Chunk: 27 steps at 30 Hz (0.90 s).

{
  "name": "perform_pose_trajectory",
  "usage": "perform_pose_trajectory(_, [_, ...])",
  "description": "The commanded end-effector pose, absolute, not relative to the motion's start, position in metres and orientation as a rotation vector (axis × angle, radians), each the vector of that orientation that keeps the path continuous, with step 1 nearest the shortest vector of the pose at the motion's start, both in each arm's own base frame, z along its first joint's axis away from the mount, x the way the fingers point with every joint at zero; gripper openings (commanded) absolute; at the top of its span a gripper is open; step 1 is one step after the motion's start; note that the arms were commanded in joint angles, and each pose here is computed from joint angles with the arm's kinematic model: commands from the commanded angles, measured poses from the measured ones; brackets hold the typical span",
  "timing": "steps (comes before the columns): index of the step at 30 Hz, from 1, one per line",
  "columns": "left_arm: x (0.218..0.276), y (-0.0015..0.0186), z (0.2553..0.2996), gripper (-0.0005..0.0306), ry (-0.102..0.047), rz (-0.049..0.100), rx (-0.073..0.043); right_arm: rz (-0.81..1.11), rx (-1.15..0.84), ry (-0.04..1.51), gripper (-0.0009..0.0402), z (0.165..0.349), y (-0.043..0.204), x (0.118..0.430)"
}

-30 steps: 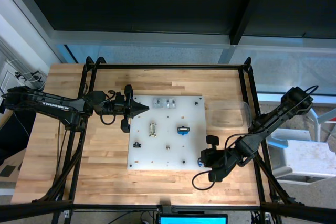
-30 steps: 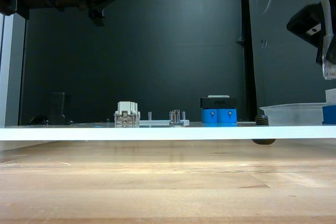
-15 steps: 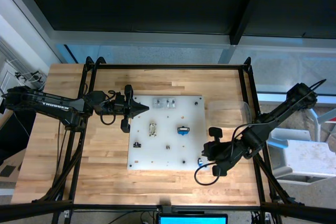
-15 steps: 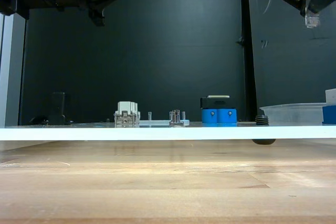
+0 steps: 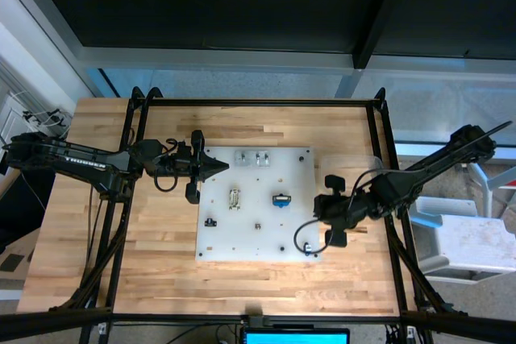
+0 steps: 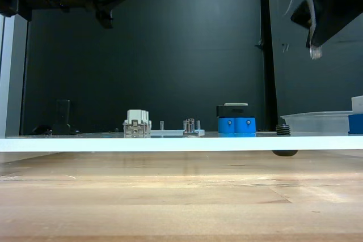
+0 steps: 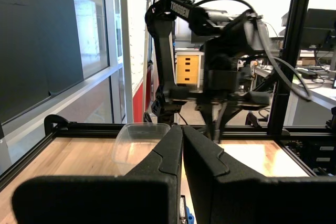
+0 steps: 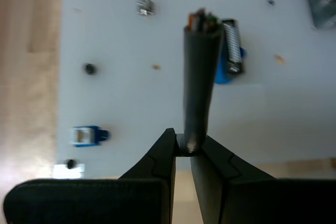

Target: Remove the rj45 connector and place it in the container

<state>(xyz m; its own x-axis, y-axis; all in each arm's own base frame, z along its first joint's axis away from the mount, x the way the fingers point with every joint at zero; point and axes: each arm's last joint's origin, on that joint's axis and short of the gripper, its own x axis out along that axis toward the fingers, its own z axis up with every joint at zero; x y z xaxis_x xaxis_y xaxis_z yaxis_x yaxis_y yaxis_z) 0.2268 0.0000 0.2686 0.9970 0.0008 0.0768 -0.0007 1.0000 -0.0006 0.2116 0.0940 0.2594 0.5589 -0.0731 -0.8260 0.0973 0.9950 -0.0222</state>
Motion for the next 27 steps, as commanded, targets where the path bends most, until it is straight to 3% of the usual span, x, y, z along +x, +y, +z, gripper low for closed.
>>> perform_pose_trajectory(1, [0.2269, 0.0, 0.2686, 0.0, -0.076, 0.0, 0.0, -0.14, 0.038, 0.976, 0.0, 0.256, 0.075, 0.207])
perform_pose_trajectory(15, [0.2269, 0.0001, 0.2686, 0.0, -0.076, 0.001, 0.0, -0.315, 0.106, 1.061, 0.0, 0.248, 0.014, 0.175])
perform_pose_trajectory(27, [0.2269, 0.0001, 0.2686, 0.0, -0.076, 0.001, 0.0, -0.468, 0.17, 1.155, 0.0, 0.252, -0.012, 0.146])
